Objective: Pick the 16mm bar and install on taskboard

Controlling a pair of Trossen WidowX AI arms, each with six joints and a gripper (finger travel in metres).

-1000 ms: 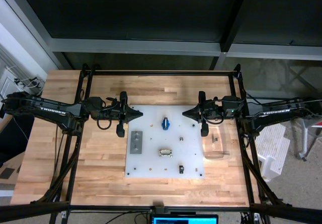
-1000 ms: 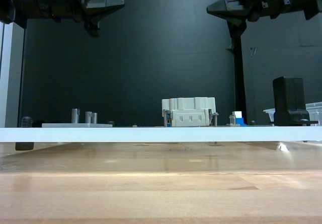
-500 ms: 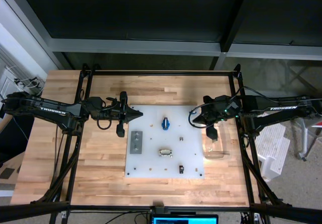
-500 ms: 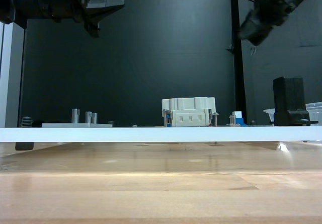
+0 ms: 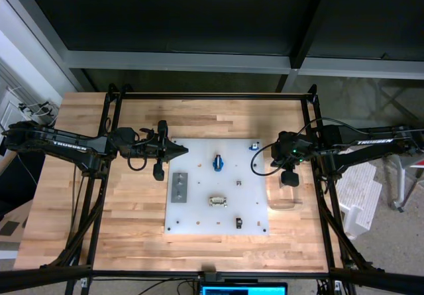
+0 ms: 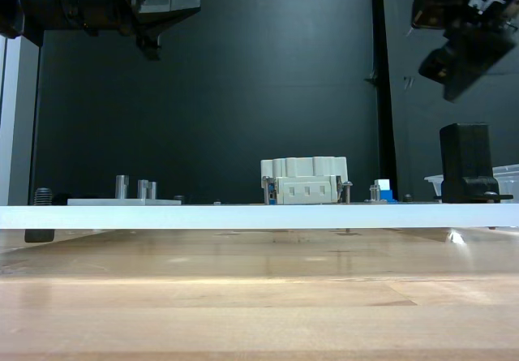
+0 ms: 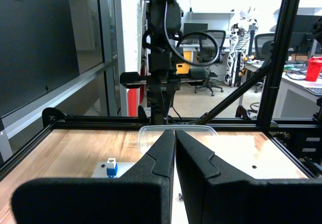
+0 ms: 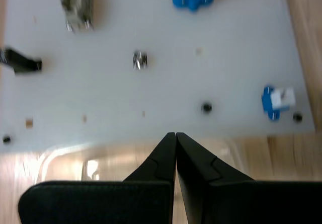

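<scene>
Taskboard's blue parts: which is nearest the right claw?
Far-corner blue-and-white block, not central blue knob. Right claw above clear tray; left claw over board's left.

Taskboard [image 5: 199, 210] is showing white; its knob [image 5: 218, 162] blue, its block [image 5: 179, 187] grey; counter [image 5: 132, 222] showing pale wood grain; left claw [image 5: 183, 150], right claw [image 8: 175, 135] showing black.

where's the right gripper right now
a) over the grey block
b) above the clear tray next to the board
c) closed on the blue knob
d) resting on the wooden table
b: the high view shows the right gripper pointing down above the clear tray, just off the right edge of the taskboard, fingers shut on nothing. The left gripper hovers shut over the board's left edge.
</scene>
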